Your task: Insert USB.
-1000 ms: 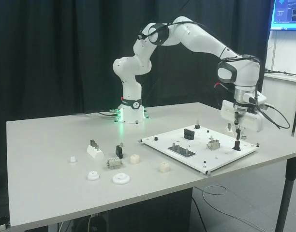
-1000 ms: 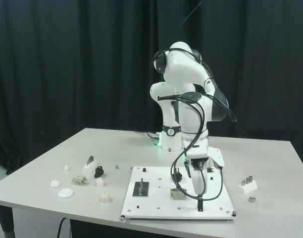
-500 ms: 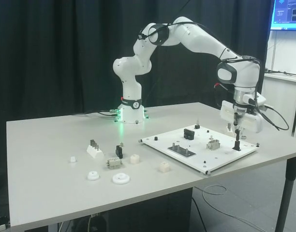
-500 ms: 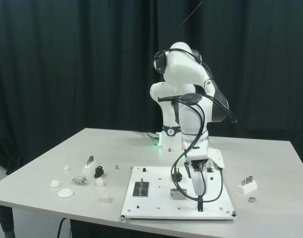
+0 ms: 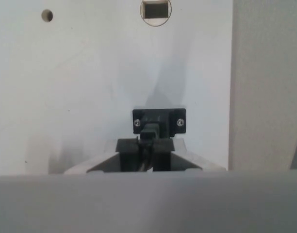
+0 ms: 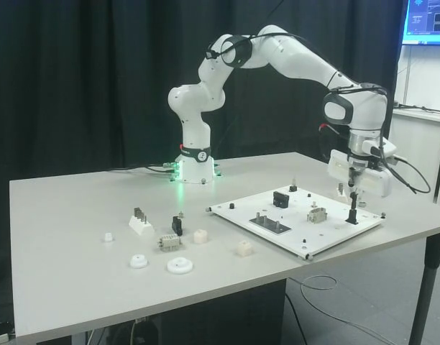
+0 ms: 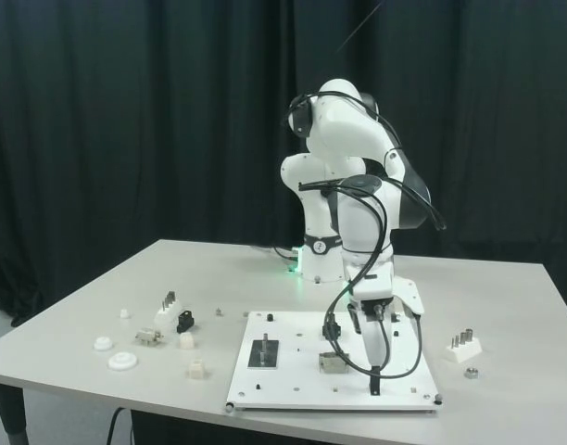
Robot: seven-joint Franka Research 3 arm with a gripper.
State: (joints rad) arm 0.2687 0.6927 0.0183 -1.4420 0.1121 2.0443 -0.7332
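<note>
Standing upright in a black screwed-down socket block [image 5: 158,120], the slim black USB plug [image 5: 148,133] sits near the edge of the flat white assembly board [image 6: 277,208]. The white arm's claw [image 6: 354,188] hangs directly above it, its two fingers closed on the plug's upper end. Further in on the board stand a small grey metal connector [image 7: 333,362] and a black block [image 6: 280,198]. The board rests on the grey desk [image 6: 76,266], where small white and black parts [image 6: 170,241] lie scattered well apart from it.
</note>
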